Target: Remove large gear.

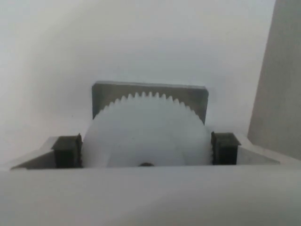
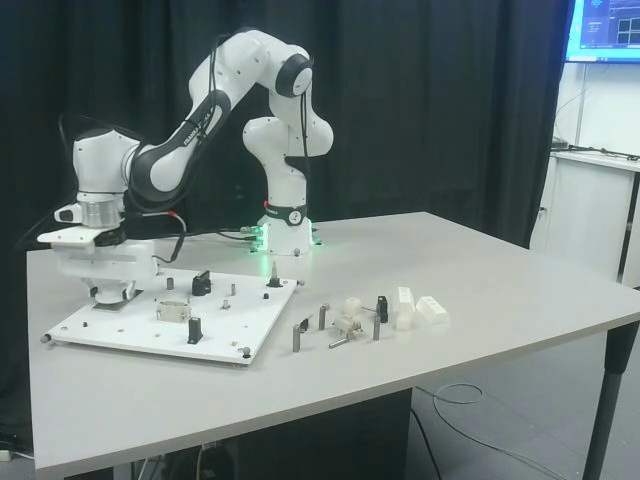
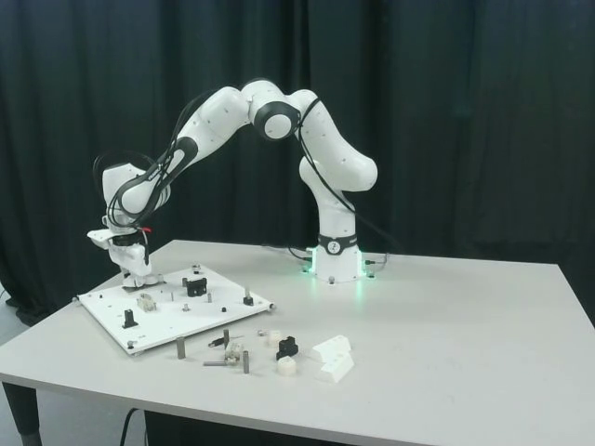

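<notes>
Black curtains behind, grey table (image 2: 480, 300) in front, carrying a white board (image 2: 150, 335) of pegs and loose parts (image 2: 385, 312) near the middle. Over the board's far corner, claw (image 1: 146, 150) clamped on the large white gear (image 1: 146, 132), black pads at either side. Grip made, lifting clear and setting down seemingly left.

White large gear (image 1: 146, 134) btwn finger pads

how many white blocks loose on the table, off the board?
3, maybe more hidden. Two blocks lie side by side right of the board; a smaller one sits among the pegs between.
</notes>
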`<act>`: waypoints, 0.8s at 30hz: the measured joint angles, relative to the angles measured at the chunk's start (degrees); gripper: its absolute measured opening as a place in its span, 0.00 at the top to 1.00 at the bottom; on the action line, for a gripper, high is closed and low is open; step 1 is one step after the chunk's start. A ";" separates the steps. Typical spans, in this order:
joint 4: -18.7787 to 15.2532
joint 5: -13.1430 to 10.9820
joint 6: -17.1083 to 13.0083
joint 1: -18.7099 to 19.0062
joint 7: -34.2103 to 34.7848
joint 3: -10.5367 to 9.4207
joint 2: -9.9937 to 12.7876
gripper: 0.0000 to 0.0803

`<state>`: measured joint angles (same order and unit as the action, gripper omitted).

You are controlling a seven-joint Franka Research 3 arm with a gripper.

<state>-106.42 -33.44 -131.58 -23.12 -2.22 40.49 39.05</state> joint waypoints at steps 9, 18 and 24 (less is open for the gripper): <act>0.26 0.00 0.40 0.00 5.70 0.59 -1.44 0.26; 0.26 0.17 1.87 0.01 6.14 1.40 -4.34 0.26; 0.25 0.45 2.95 0.02 6.14 1.81 -5.57 0.26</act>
